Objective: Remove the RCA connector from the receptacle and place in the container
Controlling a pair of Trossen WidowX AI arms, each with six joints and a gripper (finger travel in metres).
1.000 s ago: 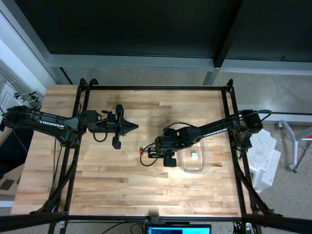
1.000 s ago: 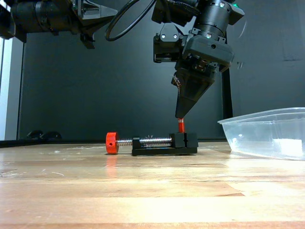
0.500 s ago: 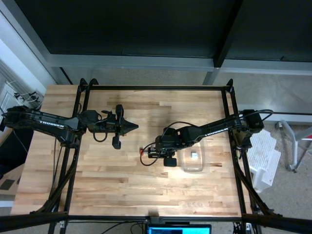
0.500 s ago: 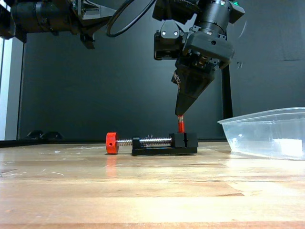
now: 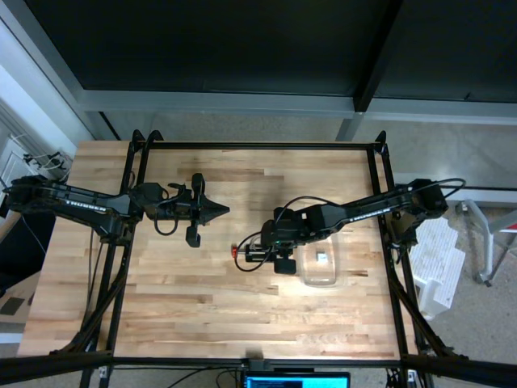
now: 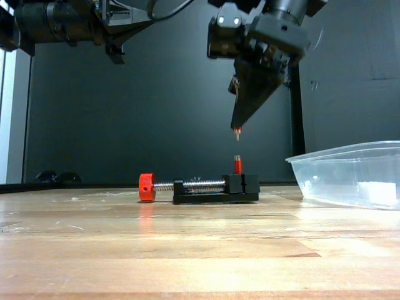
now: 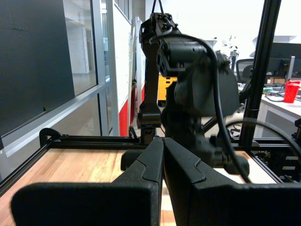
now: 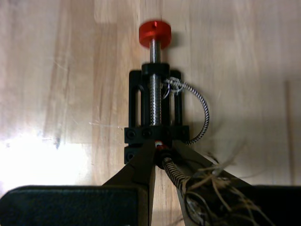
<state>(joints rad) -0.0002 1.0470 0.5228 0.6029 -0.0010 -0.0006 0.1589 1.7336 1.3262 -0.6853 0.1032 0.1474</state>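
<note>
Gripping RCA connector (image 6: 236,130), right pincer (image 6: 237,125) clear above receptacle (image 6: 215,188), left pincer (image 5: 224,210) apart

Receptacle (image 6: 215,187) lies flat near the middle of the table (image 5: 202,315), knob (image 6: 146,187) end pointing left. Container (image 6: 337,181) sits on the table close to its right, not touching; a small piece (image 6: 378,194) lies inside it. Right gripper (image 6: 237,125) hangs directly above the receptacle's right end, clear of it. RCA connector (image 6: 237,133) is pinched between its fingertips, end poking down. Left gripper (image 5: 220,210) is held high, left of and behind the receptacle, well apart.
</note>
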